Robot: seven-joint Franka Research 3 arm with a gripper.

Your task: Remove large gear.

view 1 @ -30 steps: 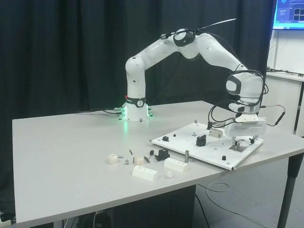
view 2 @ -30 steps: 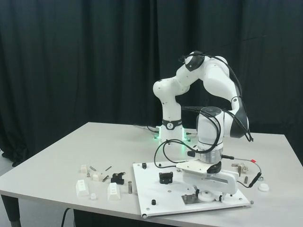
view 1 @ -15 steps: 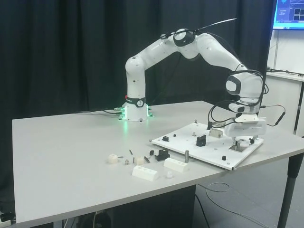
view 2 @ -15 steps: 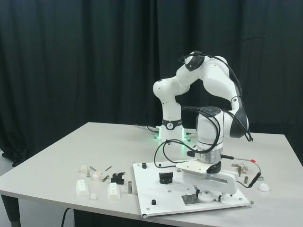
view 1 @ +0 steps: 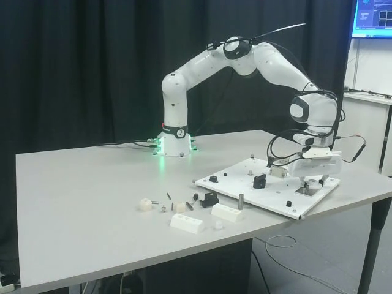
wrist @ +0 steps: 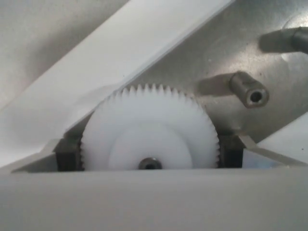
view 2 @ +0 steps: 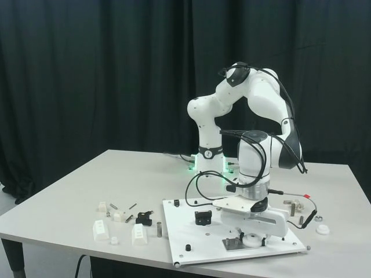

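A grey table [view 1: 79, 184] bears a white board [view 2: 191, 234]; the white arm [view 1: 269, 61] bends low over the board's metal plate [wrist: 240, 53]; its gripper [wrist: 150, 156] has closed both fingers [wrist: 67, 154] against the white large gear [wrist: 149, 130], clasping its toothed rim.

a: the large gear [wrist: 150, 132] looks like matt white plastic, finely toothed.
b: and under it?
a: a plate [wrist: 240, 43] of brushed grey metal, dull sheen, with a smooth metal peg [wrist: 248, 90].
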